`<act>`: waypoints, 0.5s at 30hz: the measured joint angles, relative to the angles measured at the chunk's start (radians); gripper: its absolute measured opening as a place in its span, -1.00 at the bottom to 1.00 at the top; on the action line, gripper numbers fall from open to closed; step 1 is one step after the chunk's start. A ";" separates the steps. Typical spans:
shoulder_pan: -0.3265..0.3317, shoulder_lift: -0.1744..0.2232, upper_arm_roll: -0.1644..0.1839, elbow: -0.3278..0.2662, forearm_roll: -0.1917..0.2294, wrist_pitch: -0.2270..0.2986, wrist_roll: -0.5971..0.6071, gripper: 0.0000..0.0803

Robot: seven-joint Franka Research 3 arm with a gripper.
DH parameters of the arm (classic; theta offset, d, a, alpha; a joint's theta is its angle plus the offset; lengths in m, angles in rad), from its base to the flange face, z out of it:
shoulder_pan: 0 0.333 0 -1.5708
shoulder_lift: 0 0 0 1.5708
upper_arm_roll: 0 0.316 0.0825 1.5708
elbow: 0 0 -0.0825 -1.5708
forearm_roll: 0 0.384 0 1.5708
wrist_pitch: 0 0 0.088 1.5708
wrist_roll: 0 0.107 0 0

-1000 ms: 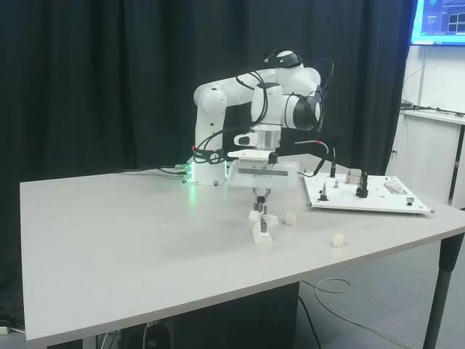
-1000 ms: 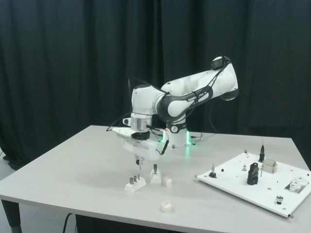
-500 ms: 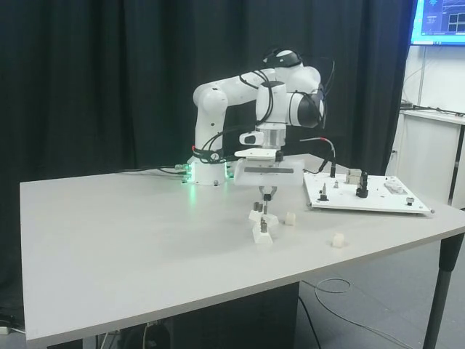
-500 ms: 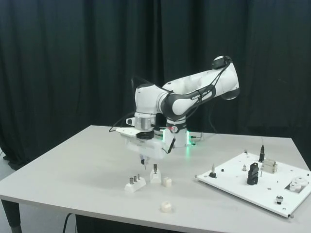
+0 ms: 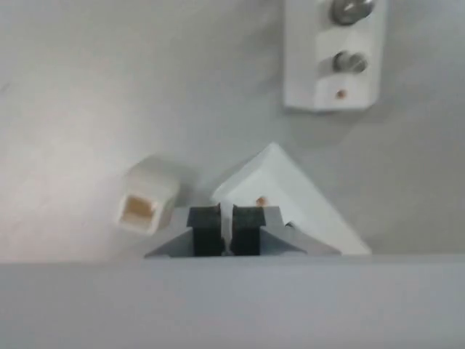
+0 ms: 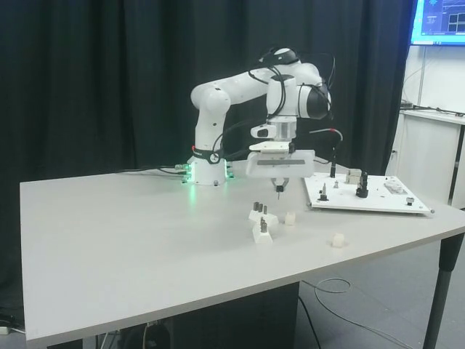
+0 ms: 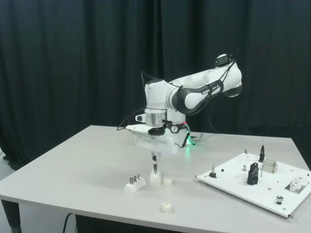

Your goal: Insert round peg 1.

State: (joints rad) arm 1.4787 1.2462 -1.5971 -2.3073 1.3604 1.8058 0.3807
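In the wrist view, we see the tool (image 5: pixel 227 233) with its two black pads (image 5: pixel 205 231) drawn almost together. They are clamped on a thin grey round peg (image 5: pixel 227 218), which shows only as a narrow pale sliver between them. A small white hollow cube (image 5: pixel 147 203) lies on the grey tabletop (image 5: pixel 87 94) near the pads. A white wedge-shaped block (image 5: pixel 290 207) lies just on the other side of the pads from the cube. Beyond the wedge from the cube, well apart, sits a white oblong holder (image 5: pixel 333 54) with two metal pins standing in it.

In the first room view, the white arm (image 6: pixel 240 83) reaches out from its base, and the tool (image 6: pixel 277 187) hangs in the air, clear of the tabletop (image 6: pixel 145 225). It is above the cube (image 6: pixel 290 218), a little toward the side where the white holder blocks (image 6: pixel 259 222) stand. The peg is too small to make out here; only a dark tip shows under the tool. On the far side of the cube from the blocks lies a flat white board (image 6: pixel 363 196) carrying small fixtures. A second small white piece (image 6: pixel 337 240) rests nearer the table edge.

In the second room view, the tool (image 7: pixel 154 158) hovers higher than the cube (image 7: pixel 167 182). It stands almost straight over the wedge block (image 7: pixel 155 176) just beside the cube, without touching it. The oblong holder (image 7: pixel 135 184) lies past the wedge from the cube. The board (image 7: pixel 257 182) lies well apart on the cube's opposite side.
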 joint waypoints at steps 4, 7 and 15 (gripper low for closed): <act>0.039 -0.001 -0.013 -0.013 -0.001 -0.006 0.015 -0.93; 0.070 -0.001 -0.020 -0.022 -0.004 -0.007 0.034 -0.93; 0.141 -0.001 -0.029 -0.035 -0.019 -0.007 0.086 -0.93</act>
State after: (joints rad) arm 1.6201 1.2448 -1.6265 -2.3421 1.3418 1.7988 0.4669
